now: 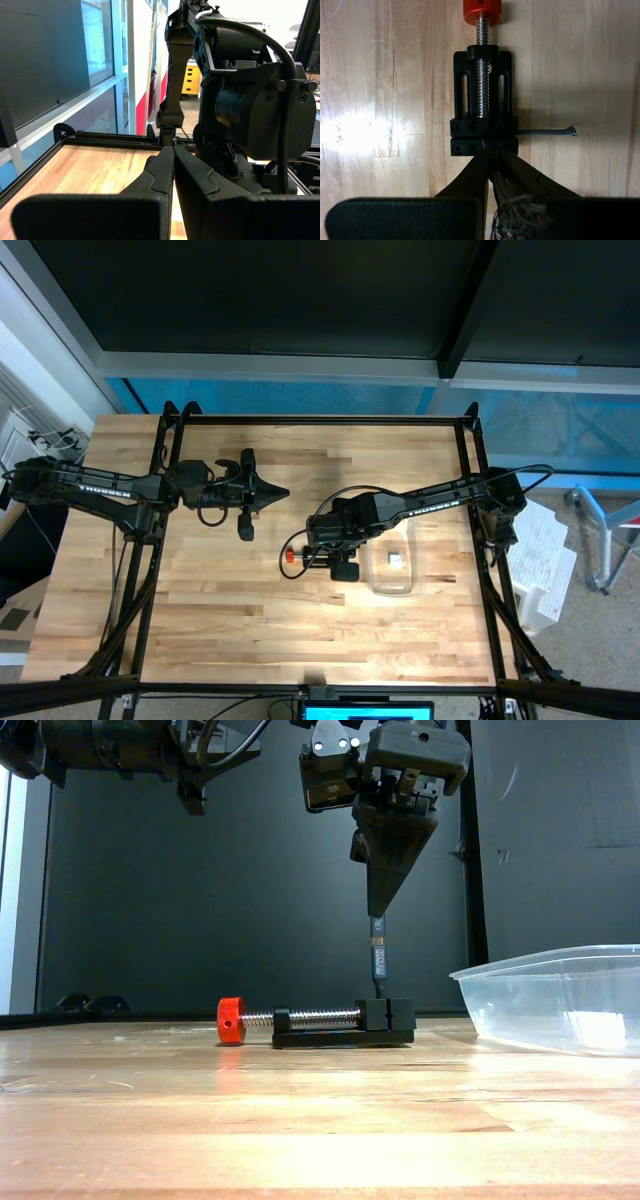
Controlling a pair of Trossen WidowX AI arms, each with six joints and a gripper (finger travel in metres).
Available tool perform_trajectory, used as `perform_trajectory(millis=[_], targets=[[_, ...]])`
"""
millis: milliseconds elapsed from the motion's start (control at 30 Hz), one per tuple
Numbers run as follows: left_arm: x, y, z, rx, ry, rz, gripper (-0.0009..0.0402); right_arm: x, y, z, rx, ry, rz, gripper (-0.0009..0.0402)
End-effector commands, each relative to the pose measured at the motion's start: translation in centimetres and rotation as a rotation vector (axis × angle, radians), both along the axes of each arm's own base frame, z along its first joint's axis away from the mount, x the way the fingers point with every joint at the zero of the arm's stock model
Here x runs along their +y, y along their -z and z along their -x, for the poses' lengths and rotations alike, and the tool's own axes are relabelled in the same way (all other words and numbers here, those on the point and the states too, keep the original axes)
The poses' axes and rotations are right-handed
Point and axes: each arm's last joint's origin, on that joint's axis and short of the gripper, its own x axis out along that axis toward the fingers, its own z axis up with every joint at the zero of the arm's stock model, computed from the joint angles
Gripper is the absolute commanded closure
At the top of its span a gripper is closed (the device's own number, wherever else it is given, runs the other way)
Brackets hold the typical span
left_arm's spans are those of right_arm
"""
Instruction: Pick the usb-c connector and install on the hub
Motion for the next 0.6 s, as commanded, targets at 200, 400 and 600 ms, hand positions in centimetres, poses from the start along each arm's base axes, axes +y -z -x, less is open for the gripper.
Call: perform_trajectory(millis=[200, 400, 600], targets=[[0.01, -0.01, 0.0, 0.0, 0.0, 0.0, 0.0393, 0.03, 0.27, 0.0, -0.001, -0.001, -0.006, 0.0393], [0.01, -0.01, 0.0, 0.0, 0.0, 0.0, 0.0393, 0.04, 0.42, 0.03, 0.001, -0.003, -0.008, 0.0393], [0.01, -0.01, 0.0, 0.0, 0.0, 0.0, 0.0393, 0.03, 0.72, 0.09, 0.007, -0.003, -0.01, 0.0393]])
